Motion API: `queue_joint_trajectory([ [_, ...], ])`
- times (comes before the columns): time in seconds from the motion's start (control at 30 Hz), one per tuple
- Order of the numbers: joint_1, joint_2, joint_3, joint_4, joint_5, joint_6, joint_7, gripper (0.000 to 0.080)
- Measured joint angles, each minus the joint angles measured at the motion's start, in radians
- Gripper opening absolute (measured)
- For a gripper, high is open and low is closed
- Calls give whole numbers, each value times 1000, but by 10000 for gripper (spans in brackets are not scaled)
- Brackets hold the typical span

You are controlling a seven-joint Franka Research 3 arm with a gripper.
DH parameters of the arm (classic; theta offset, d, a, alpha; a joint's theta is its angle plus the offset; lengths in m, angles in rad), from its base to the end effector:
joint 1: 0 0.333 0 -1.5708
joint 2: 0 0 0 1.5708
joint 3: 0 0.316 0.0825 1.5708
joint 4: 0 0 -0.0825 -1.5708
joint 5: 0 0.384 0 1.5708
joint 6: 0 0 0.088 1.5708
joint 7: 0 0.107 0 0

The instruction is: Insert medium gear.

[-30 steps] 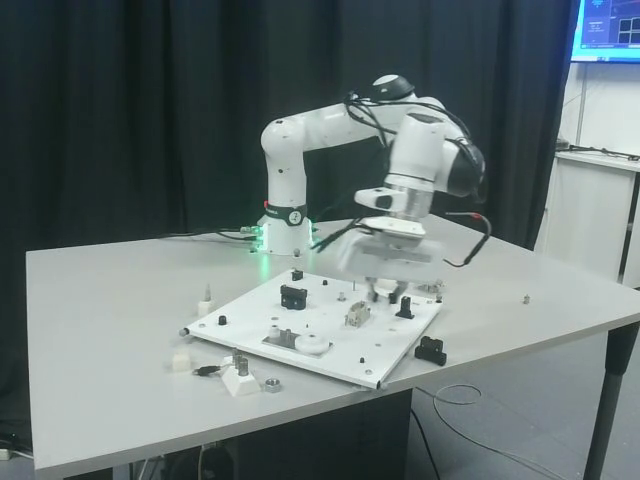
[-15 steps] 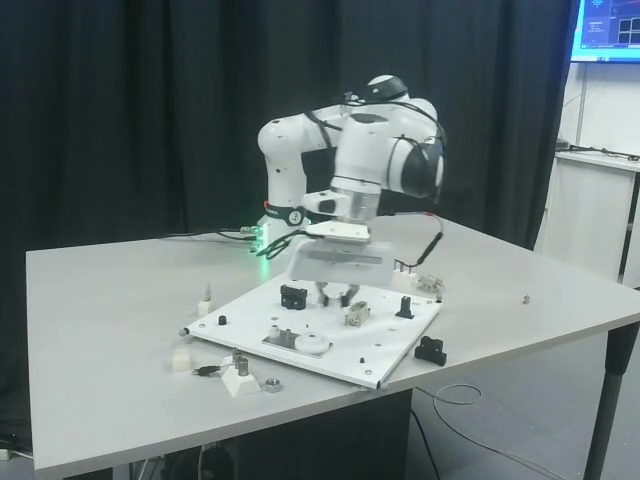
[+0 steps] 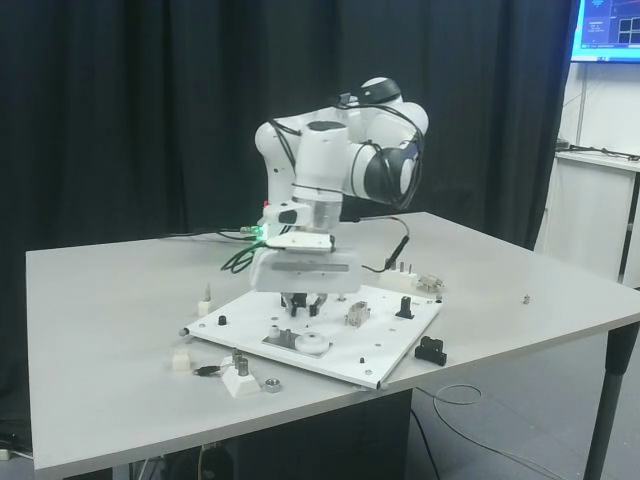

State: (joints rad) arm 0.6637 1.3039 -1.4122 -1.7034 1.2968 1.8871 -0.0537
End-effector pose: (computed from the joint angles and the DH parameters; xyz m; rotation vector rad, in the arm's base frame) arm 0.6210 -0.2362 0.2576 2.7241 -1.3749 0.1519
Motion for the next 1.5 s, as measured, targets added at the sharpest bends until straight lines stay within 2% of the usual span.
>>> queue_joint_trajectory([
  [0.4, -53, 1, 33, 7, 40, 1, -36, 280],
  [1.5, -77, 1, 34, 19, 31, -70, -37, 280],
])
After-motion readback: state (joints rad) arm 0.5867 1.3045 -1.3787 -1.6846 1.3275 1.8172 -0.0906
